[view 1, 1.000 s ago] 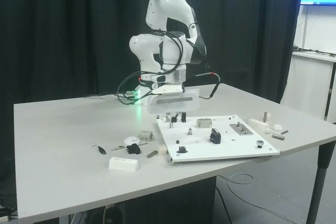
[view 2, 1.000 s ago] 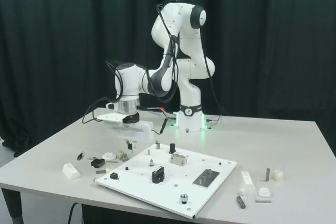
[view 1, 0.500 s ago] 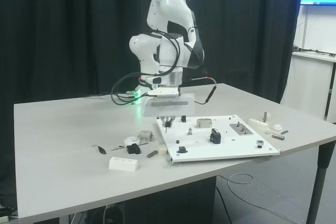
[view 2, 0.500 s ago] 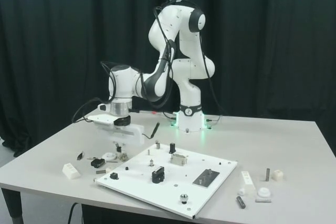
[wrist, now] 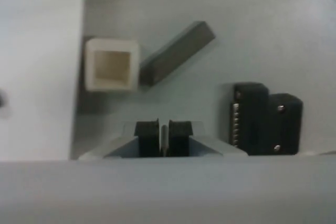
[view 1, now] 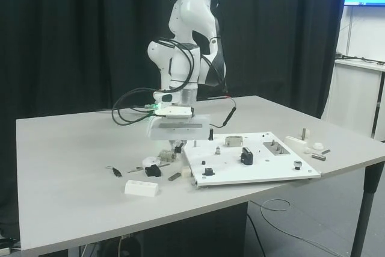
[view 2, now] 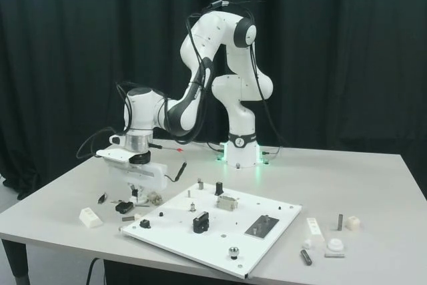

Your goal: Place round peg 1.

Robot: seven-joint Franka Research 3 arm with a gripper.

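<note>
In the wrist view my gripper (wrist: 163, 139) is shut on a thin grey peg (wrist: 164, 141), gripped between the two black pads (wrist: 147, 136). Beneath it on the grey table lie a white hollow square block (wrist: 112, 64), a grey bar (wrist: 176, 53) and a black connector (wrist: 265, 119). In the room views the gripper (view 1: 176, 145) (view 2: 137, 193) hangs low over the loose parts just beside the white board (view 1: 264, 170) (view 2: 267, 245), off its edge.
The white board's edge (wrist: 37, 66) lies close beside the gripper. A white block (view 1: 142, 188), a black part (view 1: 153, 170) and a small key (view 1: 113, 171) lie on the table nearby. More small parts (view 1: 310, 145) sit past the board's far side. Fixtures stand on the board.
The arm has swung away from above the board to the loose parts beside its edge and has come lower. The fingers stay shut on the peg.
</note>
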